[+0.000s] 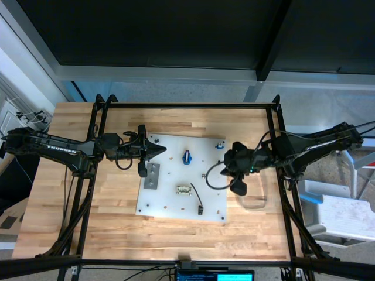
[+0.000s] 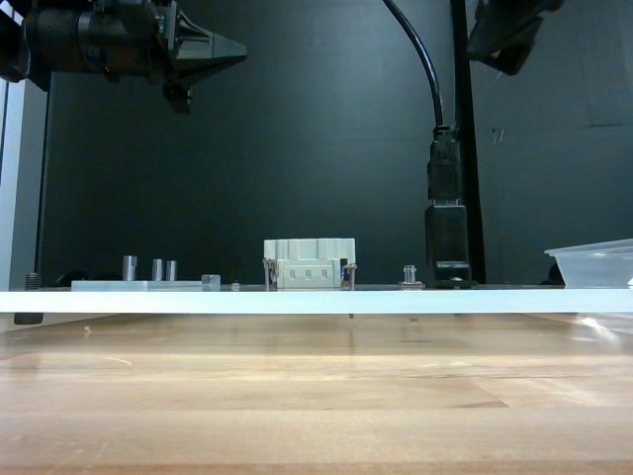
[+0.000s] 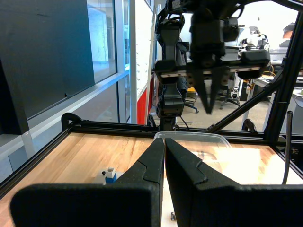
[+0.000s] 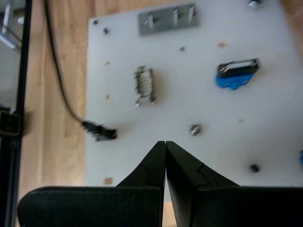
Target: Remove the USB connector from the USB hub and place in the container
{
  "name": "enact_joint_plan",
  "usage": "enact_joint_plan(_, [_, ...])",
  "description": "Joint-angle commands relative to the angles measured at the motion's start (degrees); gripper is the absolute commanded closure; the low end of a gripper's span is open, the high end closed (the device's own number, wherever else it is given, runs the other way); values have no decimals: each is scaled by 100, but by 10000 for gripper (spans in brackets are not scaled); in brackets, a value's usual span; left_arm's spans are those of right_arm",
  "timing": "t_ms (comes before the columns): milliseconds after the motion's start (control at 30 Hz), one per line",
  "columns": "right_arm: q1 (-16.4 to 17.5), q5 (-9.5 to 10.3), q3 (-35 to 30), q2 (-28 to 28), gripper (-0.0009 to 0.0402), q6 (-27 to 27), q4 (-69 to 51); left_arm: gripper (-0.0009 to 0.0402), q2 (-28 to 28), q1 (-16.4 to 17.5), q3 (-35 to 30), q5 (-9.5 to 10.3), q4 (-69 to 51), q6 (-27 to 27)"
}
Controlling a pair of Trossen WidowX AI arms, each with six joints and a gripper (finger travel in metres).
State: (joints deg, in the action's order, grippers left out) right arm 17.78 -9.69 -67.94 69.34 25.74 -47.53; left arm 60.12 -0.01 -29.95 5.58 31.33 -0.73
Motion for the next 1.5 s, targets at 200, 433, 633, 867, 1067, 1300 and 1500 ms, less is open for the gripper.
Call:
enact_joint_plan(200, [649,-133,7,457,393,863,24,392,0,0,0,0,2,0])
enact_joint_plan(433, [1016,-367,-385,1003,393,1209,-286,392,0,0,0,0,0,0])
enact_joint_plan(633, [1143,-424,-911,1484,393,1300,-466,392,0,2,0,0,2,0])
enact_joint_plan(867, [1226,-494,-1338,2009,360,1351,-490,392,0,2,0,0,0,0])
enact_joint_plan(1067, [1270,-533,-1589,2415,287,1397,-492,392,0,0,0,0,2,2])
enact_joint_plan(1300, [1274,-540,-1631,2671,217,1394,-402,392,-2,2,0,0,0,2])
enact_joint_plan(1500, [1272,-586,-1617,2852,193,1377,-291,392,-2,0,0,0,2,0])
